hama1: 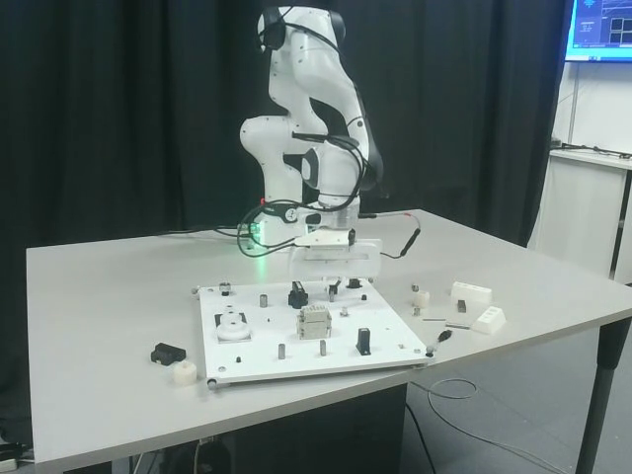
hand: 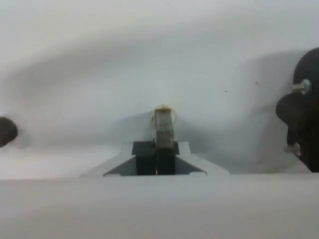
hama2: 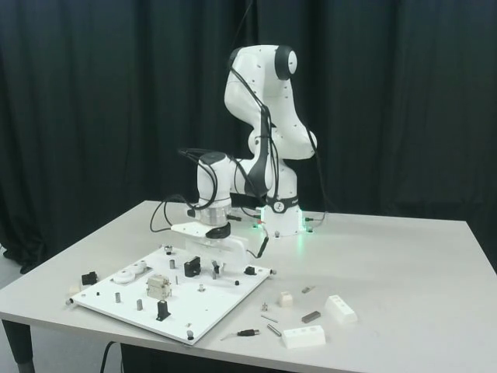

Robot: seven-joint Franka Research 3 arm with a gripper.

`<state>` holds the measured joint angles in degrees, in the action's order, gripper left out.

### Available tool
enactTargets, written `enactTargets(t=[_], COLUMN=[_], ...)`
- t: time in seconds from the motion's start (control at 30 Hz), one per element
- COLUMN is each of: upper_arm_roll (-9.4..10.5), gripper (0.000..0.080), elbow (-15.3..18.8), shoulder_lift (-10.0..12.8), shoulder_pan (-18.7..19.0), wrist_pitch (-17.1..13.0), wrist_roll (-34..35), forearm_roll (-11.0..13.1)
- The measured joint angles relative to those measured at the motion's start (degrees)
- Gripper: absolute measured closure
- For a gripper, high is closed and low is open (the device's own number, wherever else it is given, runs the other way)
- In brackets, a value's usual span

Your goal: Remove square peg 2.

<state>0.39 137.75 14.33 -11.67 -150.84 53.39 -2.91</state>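
My pincer (hand: 156, 149) was low over the white board (hama1: 385, 326) near its far edge, black fingers (hand: 144, 158) closed on square peg 2 (hand: 163, 124), which stood upright with its base in the board, by a black fixture (hand: 301, 112).

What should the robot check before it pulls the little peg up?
1. Jaws shut on the square peg: ok, the wrist view shows it pinched at the gripper.
2. Peg free of the white board: not ok, its far end sits at its hole.
3. Peg in line with the jaws, not tilted: ok.
4. Black part nearby stays out of the way: ok, it stands apart from the gripper.
5. This is peg number 2: cannot tell, no labels show.
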Motion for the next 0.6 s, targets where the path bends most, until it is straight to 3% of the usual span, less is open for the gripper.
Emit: enactTargets(t=[0.6], upper_arm_roll=[0.01], gripper=[0.0802], elbow=[0.0], shoulder_lift=[-4.5], shoulder_pan=[0.5], wrist_pitch=[4.7], wrist_roll=[0.0], forearm_roll=[0.0])
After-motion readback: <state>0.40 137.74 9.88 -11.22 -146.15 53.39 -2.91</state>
